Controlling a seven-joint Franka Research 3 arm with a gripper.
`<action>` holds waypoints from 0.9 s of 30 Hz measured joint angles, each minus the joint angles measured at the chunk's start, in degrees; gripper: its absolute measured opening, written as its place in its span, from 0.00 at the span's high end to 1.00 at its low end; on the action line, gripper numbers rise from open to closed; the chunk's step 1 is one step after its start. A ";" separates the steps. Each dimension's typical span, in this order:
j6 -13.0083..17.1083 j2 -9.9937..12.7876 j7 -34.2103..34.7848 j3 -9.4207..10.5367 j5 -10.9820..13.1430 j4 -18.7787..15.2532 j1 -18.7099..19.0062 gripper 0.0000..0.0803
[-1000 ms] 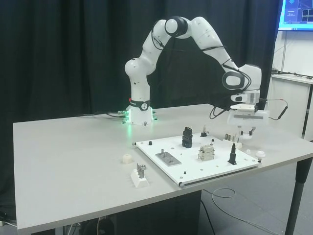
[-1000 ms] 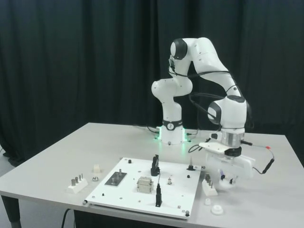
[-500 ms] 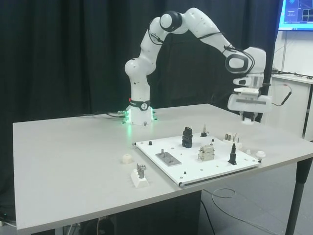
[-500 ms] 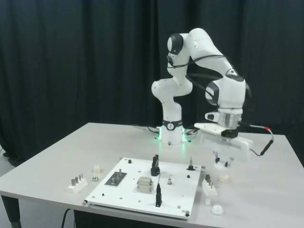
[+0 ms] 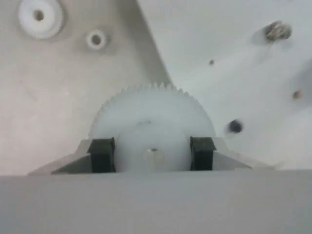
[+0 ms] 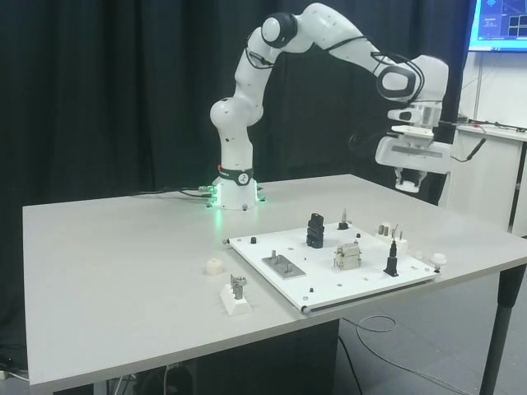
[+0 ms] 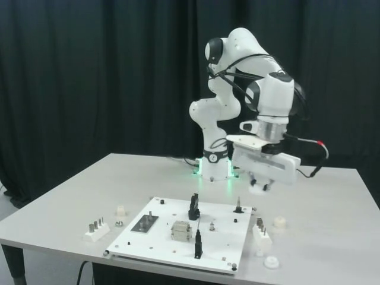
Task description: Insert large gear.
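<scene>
While the gripper (image 5: pixel 152 155) hangs high above the table, its two black fingers (image 5: pixel 102 155) are pinched on the hub of the large gear (image 5: pixel 152 127), a white toothed disc held flat beneath the wrist. In the second room view the gripper (image 7: pixel 259 189) sits above the far right corner of the white board (image 7: pixel 184 234), well clear of everything on it. So the gear is picked up and in the air; the step in hand, as I judge it, is the carry toward its seat.

Below, the wrist view shows two smaller white gears (image 5: pixel 41 16) lying on the grey table (image 6: pixel 115 247) just beside the board's edge, and small dark fittings on the board itself. Which fitting is the gear's shaft I cannot tell.

Next, the move calls for bringing the gear's centre hole over its peg on the board, keeping the disc level, then lowering straight down so the bore slides on without jamming, and only then letting go.
</scene>
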 joint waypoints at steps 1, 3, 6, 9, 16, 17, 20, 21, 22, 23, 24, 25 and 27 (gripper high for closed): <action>-0.32 -0.16 -1.12 -0.35 -0.16 0.06 -0.07 0.59; -0.71 -0.47 -3.27 -1.11 -0.55 0.09 -0.20 0.59; -1.08 -0.84 -5.94 -2.30 -0.98 0.09 -0.47 0.59; -1.15 -1.07 -8.32 -3.31 -1.29 0.09 -1.03 0.59; -1.38 -1.33 -14.33 -4.53 -1.35 0.08 -4.01 0.59; -1.42 -1.34 -15.13 -4.53 -1.33 0.06 -4.62 0.59; -1.44 -1.35 -18.13 -4.53 -1.24 -0.07 -6.46 0.59; -1.44 -1.35 -19.37 -4.52 -1.20 -0.14 -7.07 0.59; -1.44 -1.35 -20.62 -4.52 -1.13 -0.23 -7.67 0.59; -1.44 -1.35 -21.66 -4.52 -1.05 -0.32 -8.22 0.59; -1.44 -1.35 -22.72 -4.51 -0.92 -0.42 -8.82 0.59; -1.43 -1.35 -23.58 -4.52 -0.77 -0.51 -9.38 0.59; -1.43 -1.35 -25.38 -4.50 -0.45 -0.71 -10.52 0.59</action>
